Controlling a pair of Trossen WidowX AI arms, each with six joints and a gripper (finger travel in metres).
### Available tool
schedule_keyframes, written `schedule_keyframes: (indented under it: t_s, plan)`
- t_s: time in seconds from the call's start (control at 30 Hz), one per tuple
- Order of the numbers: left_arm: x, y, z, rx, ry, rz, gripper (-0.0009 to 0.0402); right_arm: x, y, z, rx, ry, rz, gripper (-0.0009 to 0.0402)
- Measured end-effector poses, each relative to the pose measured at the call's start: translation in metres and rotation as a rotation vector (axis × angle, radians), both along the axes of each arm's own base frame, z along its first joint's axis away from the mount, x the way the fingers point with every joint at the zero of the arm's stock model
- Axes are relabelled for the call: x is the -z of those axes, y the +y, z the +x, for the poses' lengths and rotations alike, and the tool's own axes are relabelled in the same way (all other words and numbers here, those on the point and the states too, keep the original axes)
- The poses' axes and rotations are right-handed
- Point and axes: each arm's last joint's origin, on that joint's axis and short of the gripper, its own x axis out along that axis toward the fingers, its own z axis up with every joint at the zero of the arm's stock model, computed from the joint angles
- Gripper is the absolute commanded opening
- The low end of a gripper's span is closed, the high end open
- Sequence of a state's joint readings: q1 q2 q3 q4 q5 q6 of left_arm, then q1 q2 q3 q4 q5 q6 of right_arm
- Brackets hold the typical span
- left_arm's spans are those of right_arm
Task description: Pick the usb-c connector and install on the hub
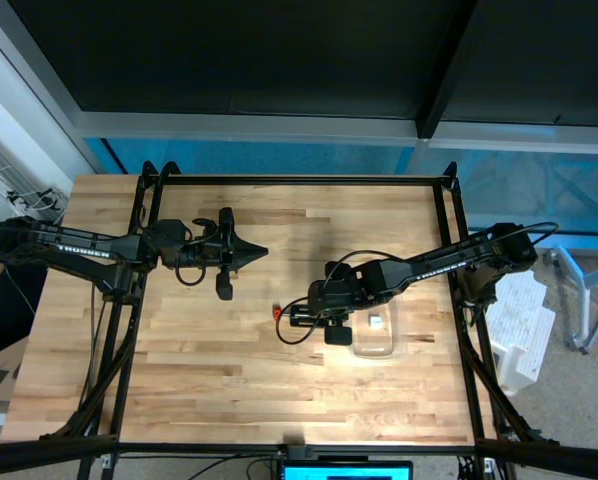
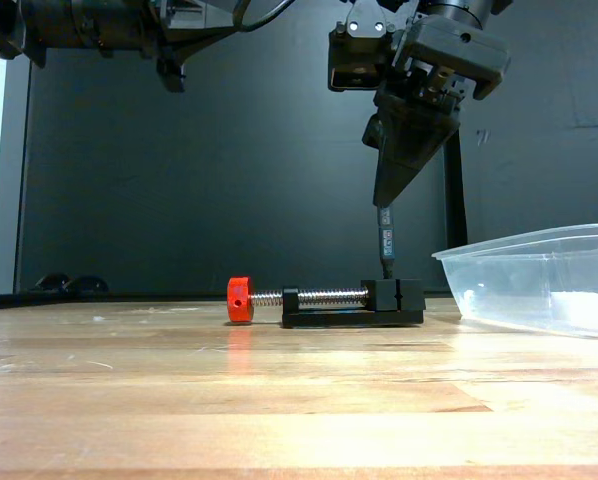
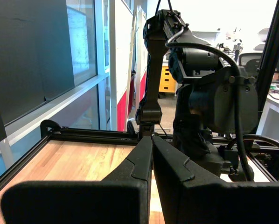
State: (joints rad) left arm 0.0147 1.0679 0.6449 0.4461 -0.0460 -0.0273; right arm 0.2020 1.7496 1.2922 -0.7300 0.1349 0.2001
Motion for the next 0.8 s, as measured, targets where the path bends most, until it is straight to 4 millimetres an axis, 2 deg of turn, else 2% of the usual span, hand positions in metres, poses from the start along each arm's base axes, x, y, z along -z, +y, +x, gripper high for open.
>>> schedule_keyframes:
  t_s: [0.37,0.73,0.8]
  plan:
    - [0.0,0.0,0.0,0.0,0.0,0.0,0.0,0.0,-0.001,-0.002,-0.004,0.014,0.0,0.0005]
    - [0.0,0.0,0.0,0.0,0.001,0.0,0.0,-0.004,-0.001,-0.005,-0.007,0.036,0.002,0.0078]
    - [0.0,0.0,0.0,0.0,0.001,0.0,0.0,-0.01,-0.001,-0.004,-0.007,0.014,0.006,0.0094]
